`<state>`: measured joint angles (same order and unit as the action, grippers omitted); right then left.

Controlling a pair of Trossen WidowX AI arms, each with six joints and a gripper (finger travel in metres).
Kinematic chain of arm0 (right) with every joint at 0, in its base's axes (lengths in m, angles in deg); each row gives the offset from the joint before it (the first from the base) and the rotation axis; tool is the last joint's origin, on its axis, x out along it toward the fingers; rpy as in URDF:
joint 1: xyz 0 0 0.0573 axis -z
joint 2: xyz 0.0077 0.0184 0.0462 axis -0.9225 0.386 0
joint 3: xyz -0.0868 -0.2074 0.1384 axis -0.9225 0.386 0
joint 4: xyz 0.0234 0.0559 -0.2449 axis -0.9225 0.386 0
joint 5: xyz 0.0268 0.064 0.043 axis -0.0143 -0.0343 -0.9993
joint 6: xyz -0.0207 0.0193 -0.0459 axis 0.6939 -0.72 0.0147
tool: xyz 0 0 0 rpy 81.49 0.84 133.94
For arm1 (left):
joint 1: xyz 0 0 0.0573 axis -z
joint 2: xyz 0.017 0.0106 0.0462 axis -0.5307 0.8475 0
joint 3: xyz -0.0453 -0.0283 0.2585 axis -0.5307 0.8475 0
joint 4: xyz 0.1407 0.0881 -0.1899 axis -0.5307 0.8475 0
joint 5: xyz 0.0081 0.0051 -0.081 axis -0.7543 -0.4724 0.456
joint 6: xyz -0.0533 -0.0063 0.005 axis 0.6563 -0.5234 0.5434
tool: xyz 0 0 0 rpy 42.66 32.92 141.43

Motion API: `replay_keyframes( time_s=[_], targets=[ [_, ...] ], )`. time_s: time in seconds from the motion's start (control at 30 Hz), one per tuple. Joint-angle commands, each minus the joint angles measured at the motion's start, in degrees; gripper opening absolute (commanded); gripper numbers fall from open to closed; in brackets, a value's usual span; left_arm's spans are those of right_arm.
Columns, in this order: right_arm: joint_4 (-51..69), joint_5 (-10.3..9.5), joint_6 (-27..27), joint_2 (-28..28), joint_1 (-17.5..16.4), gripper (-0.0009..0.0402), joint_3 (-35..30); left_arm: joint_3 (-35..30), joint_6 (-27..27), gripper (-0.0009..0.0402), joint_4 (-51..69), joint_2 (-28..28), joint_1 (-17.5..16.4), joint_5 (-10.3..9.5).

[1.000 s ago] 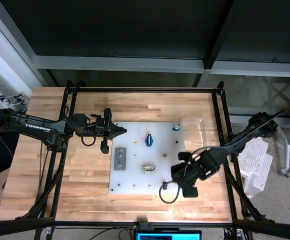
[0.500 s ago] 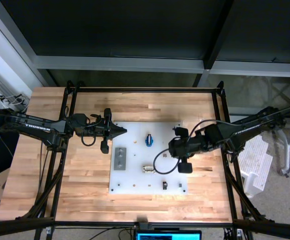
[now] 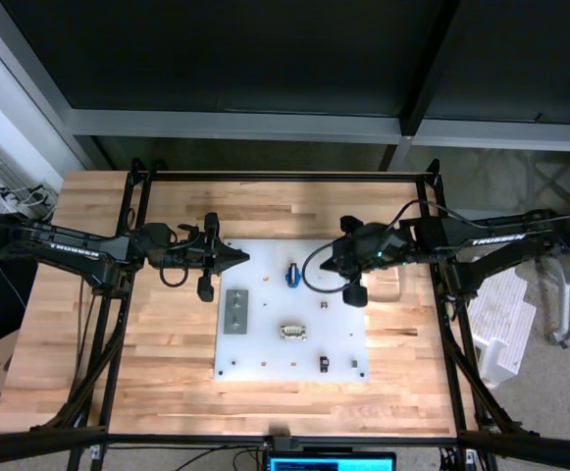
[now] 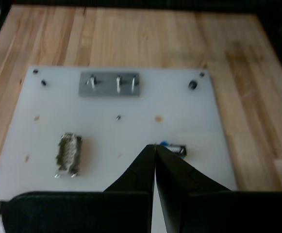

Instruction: Pick the 16mm bar and install on taskboard

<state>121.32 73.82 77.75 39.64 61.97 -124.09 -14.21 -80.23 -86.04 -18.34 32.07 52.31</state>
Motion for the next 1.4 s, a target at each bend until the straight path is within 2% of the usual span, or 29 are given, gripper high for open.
replay_keyframes(
  time_s=[0.03,0.13,0.23,0.27,0.63,0.73,1.4],
  targets=[
    [-6.21,-1.42,0.79,-2.14,1.62,0.0000,3.54,-0.02,0.00,0.0000,0.00,0.02,0.00,0.02],
    [-11.08,-1.68,1.25,-3.89,3.10,0.0000,6.78,-0.02,0.00,0.0000,0.00,0.02,0.00,0.02],
    [-15.10,-4.24,1.68,-5.38,4.68,0.0000,9.55,-0.02,0.00,0.0000,0.00,0.02,-0.02,0.02],
    [-16.83,-4.50,1.68,-5.81,4.90,0.0000,10.51,-0.02,0.00,0.0000,-0.02,0.02,0.00,0.02],
    [-32.83,-4.46,1.84,-7.93,6.38,0.0000,17.66,-0.02,0.00,0.0000,0.00,0.00,0.00,0.02],
    [-36.98,-5.97,1.84,-7.93,6.45,0.0000,18.95,-0.02,0.00,0.0000,0.00,0.02,0.00,0.02],
    [-54.82,-5.86,1.62,-7.93,6.47,0.0000,27.21,-0.02,0.00,0.0000,0.00,0.02,0.00,0.02]
  ],
)
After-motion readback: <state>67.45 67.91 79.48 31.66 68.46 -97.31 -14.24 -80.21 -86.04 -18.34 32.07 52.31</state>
